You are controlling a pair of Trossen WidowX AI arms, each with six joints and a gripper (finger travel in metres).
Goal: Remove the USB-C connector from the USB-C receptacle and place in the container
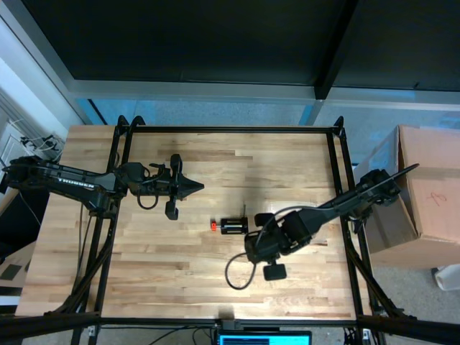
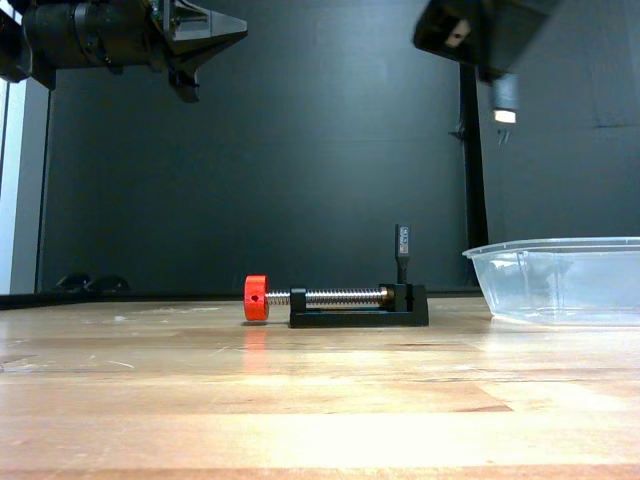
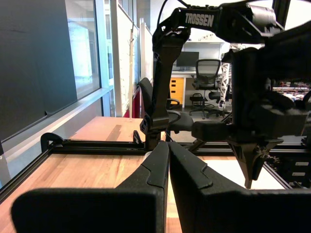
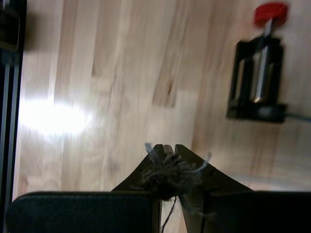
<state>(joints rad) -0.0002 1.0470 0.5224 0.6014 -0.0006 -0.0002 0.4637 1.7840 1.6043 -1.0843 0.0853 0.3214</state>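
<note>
1. I have two arms: one left arm [image 1: 65, 180] and one right arm [image 1: 345, 201].
2. I have two grippers. My left gripper [image 1: 200, 187] is pinched together, high over the table's left half. My right gripper [image 4: 167, 148] is clamped, raised near the container.
3. One USB-C connector [image 2: 505, 103] hangs from my right gripper, clear of its seat.
4. One USB-C receptacle [image 2: 402, 245] stands upright in the vise.
5. There is one vise [image 2: 350, 305], with one red knob [image 2: 256, 298].
6. There is one clear container [image 2: 560, 280].
7. There is one cardboard box [image 1: 424, 194].
</note>
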